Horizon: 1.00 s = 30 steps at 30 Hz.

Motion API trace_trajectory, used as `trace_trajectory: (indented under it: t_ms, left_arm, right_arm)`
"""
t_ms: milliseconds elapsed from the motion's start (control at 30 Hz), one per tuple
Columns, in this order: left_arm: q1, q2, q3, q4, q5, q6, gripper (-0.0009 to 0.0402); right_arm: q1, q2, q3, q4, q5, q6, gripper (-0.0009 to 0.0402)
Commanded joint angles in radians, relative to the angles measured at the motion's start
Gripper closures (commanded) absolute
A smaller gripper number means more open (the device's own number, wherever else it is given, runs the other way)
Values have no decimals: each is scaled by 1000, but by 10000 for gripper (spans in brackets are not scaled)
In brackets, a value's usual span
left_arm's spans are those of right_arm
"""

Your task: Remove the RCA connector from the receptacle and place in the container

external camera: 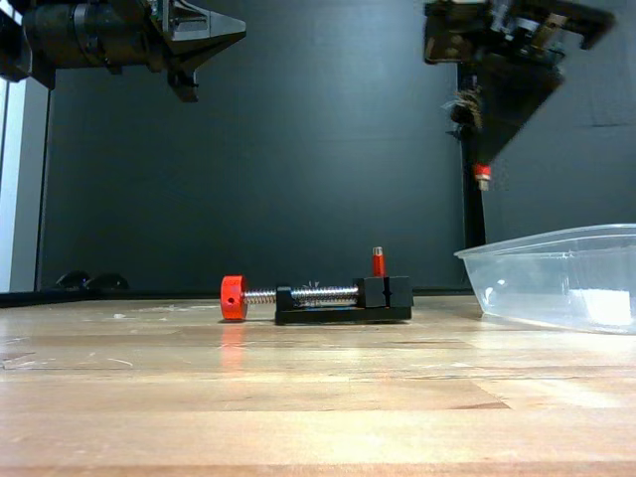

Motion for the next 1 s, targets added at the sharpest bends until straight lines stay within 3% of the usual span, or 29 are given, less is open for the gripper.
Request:
trace_trajectory:
  t_ms: [33, 300, 500, 733, 1000]
  left_arm:
    - [0, 0, 0, 0, 0, 0, 393]
    - [0, 0, 0, 0, 0, 0, 393]
    - [0, 0, 0, 0, 0, 0, 393]
    - [0, 0, 0, 0, 0, 0, 393]
    - [0, 0, 0, 0, 0, 0, 393]
  right_arm:
    - [7, -49, -60, 1, 0, 19, 393]
    - [11, -145, -214, -10, 0, 45, 393]
    - [11, -159, -304, -36, -6, 77, 393]
    - [11, -159, -341, -33, -8, 97, 387]
    - [11, -158, -342, -29, -8, 97, 350]
